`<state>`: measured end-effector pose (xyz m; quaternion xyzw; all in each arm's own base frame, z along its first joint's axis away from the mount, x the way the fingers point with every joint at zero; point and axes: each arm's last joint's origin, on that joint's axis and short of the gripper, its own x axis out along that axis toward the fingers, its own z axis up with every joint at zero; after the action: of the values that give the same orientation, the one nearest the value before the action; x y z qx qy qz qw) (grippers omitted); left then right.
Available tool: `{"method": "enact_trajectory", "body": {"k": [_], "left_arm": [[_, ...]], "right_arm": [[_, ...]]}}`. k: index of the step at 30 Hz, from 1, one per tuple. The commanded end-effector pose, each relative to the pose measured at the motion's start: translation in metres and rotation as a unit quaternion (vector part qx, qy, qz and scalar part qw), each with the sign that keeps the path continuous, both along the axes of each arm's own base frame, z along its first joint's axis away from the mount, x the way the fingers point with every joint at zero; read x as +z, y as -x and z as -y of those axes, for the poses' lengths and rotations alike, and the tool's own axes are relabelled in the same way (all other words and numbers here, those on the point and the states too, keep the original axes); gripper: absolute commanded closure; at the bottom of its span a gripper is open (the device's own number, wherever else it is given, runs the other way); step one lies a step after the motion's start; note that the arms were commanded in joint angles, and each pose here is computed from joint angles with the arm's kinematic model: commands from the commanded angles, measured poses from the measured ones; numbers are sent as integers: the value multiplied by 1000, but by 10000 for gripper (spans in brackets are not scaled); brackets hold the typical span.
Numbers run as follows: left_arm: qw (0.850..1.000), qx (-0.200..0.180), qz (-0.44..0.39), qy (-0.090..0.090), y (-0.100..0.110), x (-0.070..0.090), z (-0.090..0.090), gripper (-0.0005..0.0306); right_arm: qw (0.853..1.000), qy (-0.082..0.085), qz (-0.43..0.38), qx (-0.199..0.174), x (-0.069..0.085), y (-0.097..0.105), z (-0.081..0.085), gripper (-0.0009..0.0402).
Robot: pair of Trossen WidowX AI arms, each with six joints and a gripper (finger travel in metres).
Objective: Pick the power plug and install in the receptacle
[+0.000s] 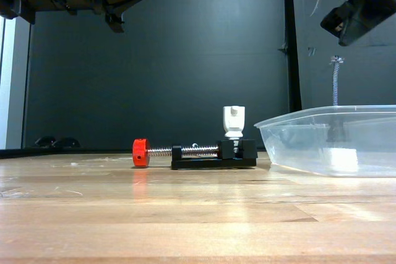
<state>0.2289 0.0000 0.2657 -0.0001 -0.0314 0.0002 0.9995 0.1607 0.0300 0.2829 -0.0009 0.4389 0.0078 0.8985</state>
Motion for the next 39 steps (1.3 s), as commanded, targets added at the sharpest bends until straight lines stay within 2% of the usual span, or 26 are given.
{"method": "enact_trajectory", "body": {"k": [1,6,8,10,16,20,27,39], "left_arm": [[1000,0,0,0,0,0,0,300],[1000,0,0,0,0,0,0,300],[1000,0,0,0,0,0,0,300],[1000,0,0,0,0,0,0,300],[1000,0,0,0,0,0,0,300],[1000,0,0,0,0,0,0,300],[1000,0,0,0,0,0,0,300],[1000,0,0,0,0,0,0,300]], "right_arm": [[1000,3,-15,8,-4,-4,-3,389],[1000,6,-27,10,-12,-9,-9,346],[999,19,-30,-1,-17,-12,-11,321],[999,21,-43,-2,-22,-15,-13,292],[998,16,-61,-10,-33,-27,-18,218],[998,9,-69,-7,-39,-35,-25,187],[997,12,-79,-1,-50,-46,-32,164],[996,15,-90,1,-72,-63,-38,165]]}}
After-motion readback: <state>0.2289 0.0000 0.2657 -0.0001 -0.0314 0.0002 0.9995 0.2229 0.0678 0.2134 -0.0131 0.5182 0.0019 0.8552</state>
